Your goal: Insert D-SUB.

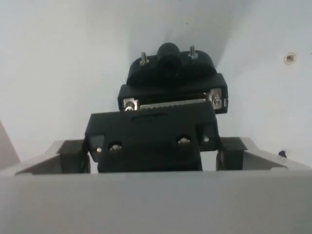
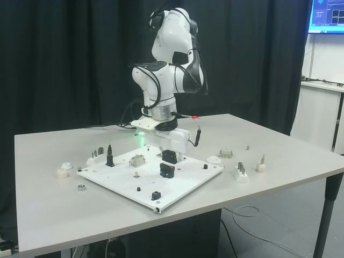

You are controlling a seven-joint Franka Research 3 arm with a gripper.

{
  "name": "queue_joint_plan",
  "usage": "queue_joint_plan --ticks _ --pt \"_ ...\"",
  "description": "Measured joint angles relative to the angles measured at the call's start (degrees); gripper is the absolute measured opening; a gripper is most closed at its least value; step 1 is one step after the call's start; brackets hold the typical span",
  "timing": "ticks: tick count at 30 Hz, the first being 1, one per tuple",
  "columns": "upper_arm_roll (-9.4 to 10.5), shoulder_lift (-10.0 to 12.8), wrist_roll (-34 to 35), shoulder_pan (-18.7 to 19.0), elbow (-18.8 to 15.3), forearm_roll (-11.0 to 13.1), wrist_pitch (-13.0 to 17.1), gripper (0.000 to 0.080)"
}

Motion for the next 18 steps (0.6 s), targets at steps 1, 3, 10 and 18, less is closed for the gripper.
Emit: queue_joint_plan --ticks 1,3,10,18 --pt "0.00 0.00 -0.03 0.00 -0.06 0.00 0.00 0.0570" --pt "-0.01 0.00 -0.09 0.00 -0.22 0.00 0.00 0.0570" --pt "-0.14 0.00 -0.89 0.00 -1.04 0.00 0.01 0.0570" --pt "-0.60 0.00 -2.05 0.00 -1.47 -0.03 0.09 0.0570"
